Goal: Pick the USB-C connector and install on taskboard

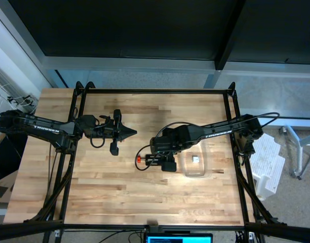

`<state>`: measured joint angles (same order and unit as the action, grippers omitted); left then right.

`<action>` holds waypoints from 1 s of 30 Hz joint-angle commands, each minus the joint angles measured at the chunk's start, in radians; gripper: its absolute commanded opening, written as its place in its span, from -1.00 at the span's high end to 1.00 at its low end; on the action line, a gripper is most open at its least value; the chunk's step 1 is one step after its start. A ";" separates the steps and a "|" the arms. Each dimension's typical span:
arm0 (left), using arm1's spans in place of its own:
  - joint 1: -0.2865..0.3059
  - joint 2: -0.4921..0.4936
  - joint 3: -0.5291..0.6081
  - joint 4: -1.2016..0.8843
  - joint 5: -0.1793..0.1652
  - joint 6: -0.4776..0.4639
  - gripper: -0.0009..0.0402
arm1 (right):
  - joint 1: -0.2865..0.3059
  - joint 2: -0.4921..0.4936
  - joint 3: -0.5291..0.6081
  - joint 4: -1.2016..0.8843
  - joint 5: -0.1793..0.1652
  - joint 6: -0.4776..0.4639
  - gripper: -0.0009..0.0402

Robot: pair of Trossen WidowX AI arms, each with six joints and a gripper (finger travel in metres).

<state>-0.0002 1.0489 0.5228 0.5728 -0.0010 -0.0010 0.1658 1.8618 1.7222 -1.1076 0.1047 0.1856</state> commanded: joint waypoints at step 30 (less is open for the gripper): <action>0.000 0.000 0.000 0.000 0.000 0.000 0.96 | -0.122 -0.685 -0.700 0.974 -0.124 -0.270 0.92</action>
<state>-0.0002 1.0489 0.5224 0.5728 -0.0006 -0.0006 0.0551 1.2018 1.0714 -0.2043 0.0029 -0.0921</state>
